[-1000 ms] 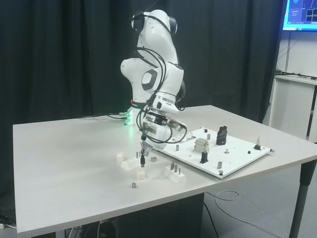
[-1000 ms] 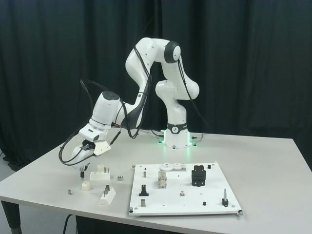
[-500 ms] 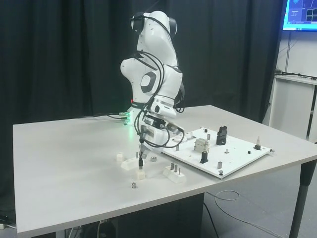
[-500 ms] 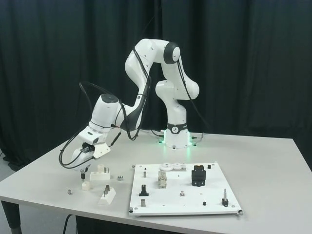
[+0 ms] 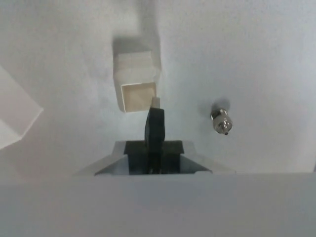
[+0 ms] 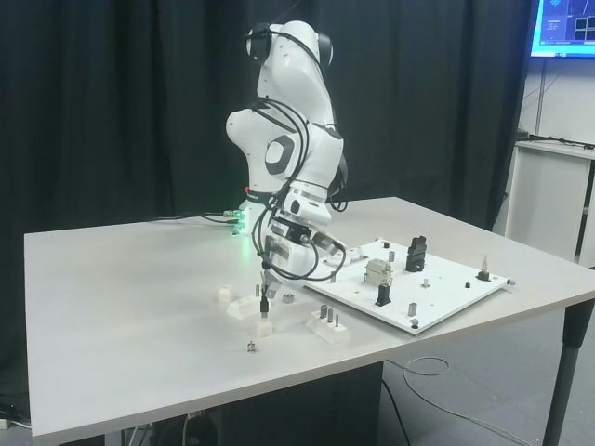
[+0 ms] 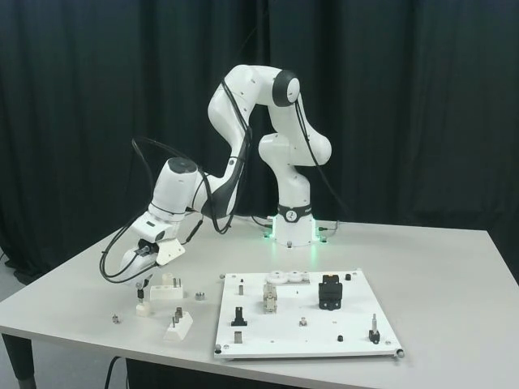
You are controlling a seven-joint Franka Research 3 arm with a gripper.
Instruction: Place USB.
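Gripper point(image 5: 154, 170) clamped on black USB point(image 5: 154, 129), plug pointing down, its tip at the edge of the white socket block point(image 5: 137, 89) on grey table point(image 6: 121, 279). Small metal connector point(image 5: 220, 121) lies at the block's 3 o'clock in wrist view. White board point(image 7: 308, 324) sits apart.

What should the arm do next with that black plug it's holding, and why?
Probably ease straight down a little. The gripper holds the black USB plug upright, its tip just at the edge of the small white holder, apparently not yet seated, so a slight alignment may be needed first.
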